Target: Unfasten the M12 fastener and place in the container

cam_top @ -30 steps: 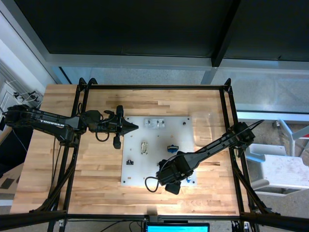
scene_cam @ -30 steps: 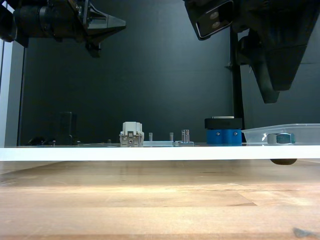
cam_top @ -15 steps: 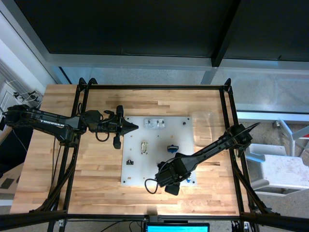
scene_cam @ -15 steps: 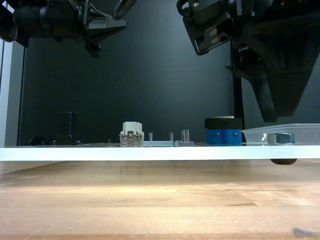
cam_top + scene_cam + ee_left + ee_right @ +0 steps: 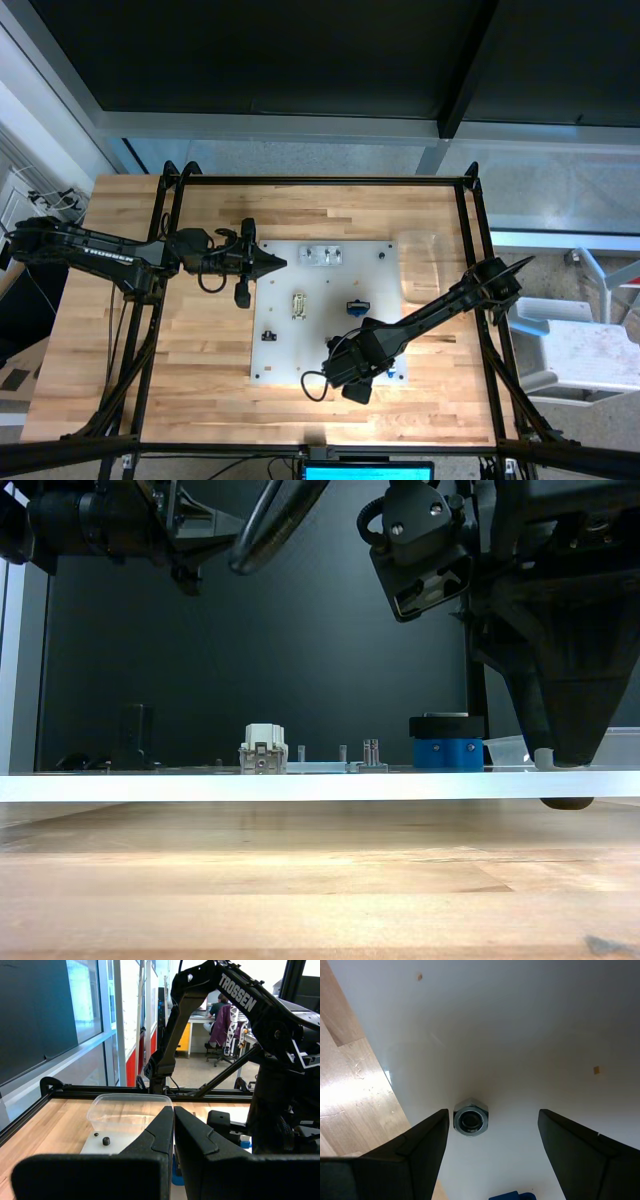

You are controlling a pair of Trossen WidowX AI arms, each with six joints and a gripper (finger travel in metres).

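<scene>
The silver M12 fastener point(image 5: 470, 1120) sits on its stud on the white board point(image 5: 520, 1035), with the dark stud end showing in its bore. My right gripper point(image 5: 492, 1125) is open just above the board, one finger on each side of the nut; the nut is nearer one finger and touches neither. In the low view the right gripper point(image 5: 562, 760) hides most of the nut point(image 5: 543, 757). In the high view the right gripper point(image 5: 378, 368) covers it. The clear container point(image 5: 420, 265) holds nothing I can see. My left gripper point(image 5: 280, 263) is shut and hovers high over the board's far left.
On the board point(image 5: 300, 370) stand a white connector point(image 5: 298, 305), a blue connector point(image 5: 357, 307) and small silver posts point(image 5: 322, 257). A blue block point(image 5: 447, 745) stands just left of the right gripper in the low view. A black frame point(image 5: 320, 181) rings the table.
My right gripper has come down toward the board and now straddles the nut, covering it in the low view. The left arm has not moved.
</scene>
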